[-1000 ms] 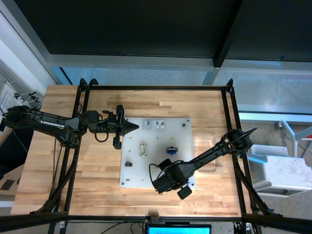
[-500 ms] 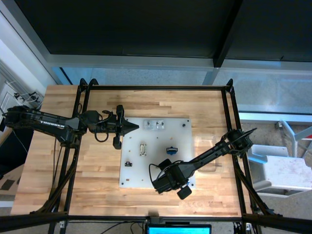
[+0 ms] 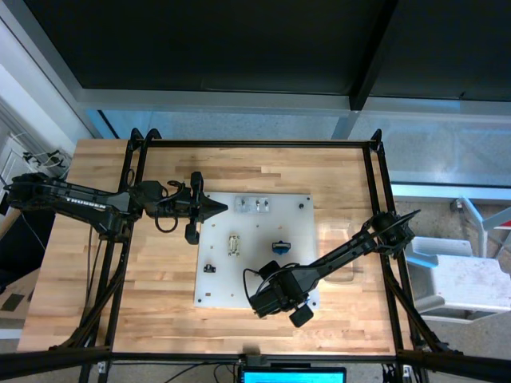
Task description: Pick the M12 fastener and fasten on the M12 threads
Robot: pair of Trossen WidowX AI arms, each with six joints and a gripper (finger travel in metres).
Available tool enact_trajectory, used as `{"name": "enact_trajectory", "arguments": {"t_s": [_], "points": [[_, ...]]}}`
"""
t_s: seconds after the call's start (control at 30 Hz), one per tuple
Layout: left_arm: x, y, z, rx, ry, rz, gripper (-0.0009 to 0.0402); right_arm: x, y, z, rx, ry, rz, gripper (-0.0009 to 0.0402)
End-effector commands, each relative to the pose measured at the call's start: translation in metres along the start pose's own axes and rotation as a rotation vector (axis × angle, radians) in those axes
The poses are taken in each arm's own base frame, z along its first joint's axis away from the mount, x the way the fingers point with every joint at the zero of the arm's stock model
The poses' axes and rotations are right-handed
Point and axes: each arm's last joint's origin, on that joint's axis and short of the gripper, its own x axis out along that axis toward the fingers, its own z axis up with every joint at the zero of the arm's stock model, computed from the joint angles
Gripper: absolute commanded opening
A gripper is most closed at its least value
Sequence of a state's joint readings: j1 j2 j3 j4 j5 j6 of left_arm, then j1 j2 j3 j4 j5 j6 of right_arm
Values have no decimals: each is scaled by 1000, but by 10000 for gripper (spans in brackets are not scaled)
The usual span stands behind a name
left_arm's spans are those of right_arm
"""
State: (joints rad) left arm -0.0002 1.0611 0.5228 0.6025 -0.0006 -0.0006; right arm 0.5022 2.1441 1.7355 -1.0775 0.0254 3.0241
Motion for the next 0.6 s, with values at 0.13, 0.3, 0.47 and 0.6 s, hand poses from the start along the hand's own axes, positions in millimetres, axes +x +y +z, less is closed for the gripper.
{"name": "enact_trajectory", "arguments": {"t_s": [0.13, 0.3, 0.47, 0.6], "points": [[0, 0, 0, 0, 0, 0, 0, -5, -1, 3, -6, -11, -4, 121], [0, 0, 0, 0, 0, 0, 0, -8, -1, 3, -6, -4, -3, 173], [0, 0, 0, 0, 0, 0, 0, -20, -2, 6, -58, 19, 4, 208], [0, 0, 0, 0, 0, 0, 0, -41, -1, 10, -277, 69, 19, 219]]}}
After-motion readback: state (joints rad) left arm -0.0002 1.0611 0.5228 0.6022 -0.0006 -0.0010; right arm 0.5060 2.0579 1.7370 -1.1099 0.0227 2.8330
